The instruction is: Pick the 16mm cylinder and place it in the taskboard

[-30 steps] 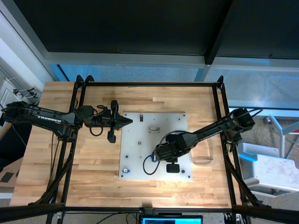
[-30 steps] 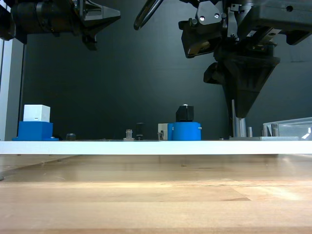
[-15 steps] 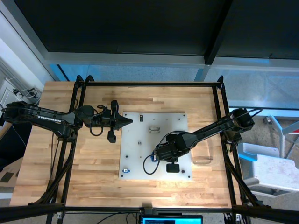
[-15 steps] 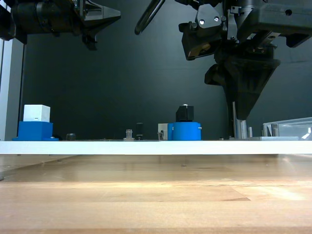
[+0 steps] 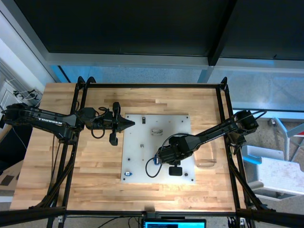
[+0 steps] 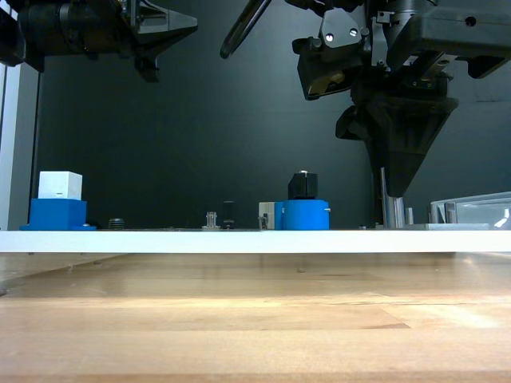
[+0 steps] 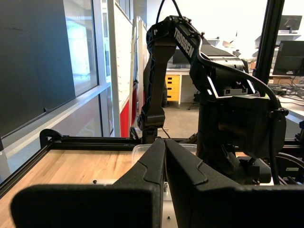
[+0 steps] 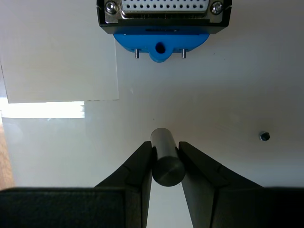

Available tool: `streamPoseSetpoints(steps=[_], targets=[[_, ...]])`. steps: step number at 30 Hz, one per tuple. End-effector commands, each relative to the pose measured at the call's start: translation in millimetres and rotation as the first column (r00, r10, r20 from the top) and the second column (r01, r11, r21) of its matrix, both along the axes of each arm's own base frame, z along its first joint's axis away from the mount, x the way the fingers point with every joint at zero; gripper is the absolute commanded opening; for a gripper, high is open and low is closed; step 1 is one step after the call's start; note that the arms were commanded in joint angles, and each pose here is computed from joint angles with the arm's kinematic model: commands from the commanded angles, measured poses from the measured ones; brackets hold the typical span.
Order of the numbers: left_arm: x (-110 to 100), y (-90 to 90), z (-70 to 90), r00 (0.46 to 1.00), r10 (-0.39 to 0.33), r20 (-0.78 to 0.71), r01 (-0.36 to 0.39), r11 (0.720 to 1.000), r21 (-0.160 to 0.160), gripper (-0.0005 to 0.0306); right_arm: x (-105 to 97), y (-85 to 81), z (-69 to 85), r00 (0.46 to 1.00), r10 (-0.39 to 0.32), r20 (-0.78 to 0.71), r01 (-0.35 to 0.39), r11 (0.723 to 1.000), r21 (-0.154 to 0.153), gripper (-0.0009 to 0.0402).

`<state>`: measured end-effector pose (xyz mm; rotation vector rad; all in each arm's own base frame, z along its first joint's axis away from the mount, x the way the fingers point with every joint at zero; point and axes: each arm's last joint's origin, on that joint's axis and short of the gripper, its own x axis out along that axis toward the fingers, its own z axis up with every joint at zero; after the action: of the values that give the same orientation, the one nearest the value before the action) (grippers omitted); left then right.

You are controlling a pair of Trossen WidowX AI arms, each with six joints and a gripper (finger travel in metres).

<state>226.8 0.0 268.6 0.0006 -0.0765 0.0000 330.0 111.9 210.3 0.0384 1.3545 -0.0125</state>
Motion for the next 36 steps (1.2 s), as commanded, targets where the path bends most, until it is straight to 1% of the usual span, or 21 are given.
streamPoseSetpoints(steps=[1, 8, 11, 15, 36], targets=[[0.0, 0.0, 0.0, 1.0, 0.0, 0.0, 0.0, 1.0, 0.0, 0.0, 0.1, 0.2, 0.1, 1.0, 0.001, -0.001, -0.001, 1.0, 0.006, 0.0041], [0.0, 0.0, 0.0, 1.0, 0.0, 0.0, 0.0, 1.0, 0.0, 0.0, 0.0, 0.2, 0.1, 1.0, 0.001, -0.001, -0.001, 1.0, 0.005, 0.0041], [0.0, 0.1, 0.0, 1.0, 0.0, 0.0, 0.0, 1.0, 0.0, 0.0, -0.1, -0.1, -0.2, 1.0, -0.002, 0.0, 0.002, 1.0, -0.001, 0.0041], [0.0, 0.0, 0.0, 1.0, 0.0, 0.0, 0.0, 1.0, 0.0, 0.0, -0.7, -0.3, -1.6, 1.0, -0.011, -0.003, 0.011, 1.0, -0.001, 0.0041], [0.1, 0.0, -0.1, 1.0, 0.0, 0.0, 0.0, 1.0, 0.0, 0.0, -0.1, -0.1, -3.2, 1.0, -0.01, 0.007, 0.01, 1.0, 0.003, 0.0041]])
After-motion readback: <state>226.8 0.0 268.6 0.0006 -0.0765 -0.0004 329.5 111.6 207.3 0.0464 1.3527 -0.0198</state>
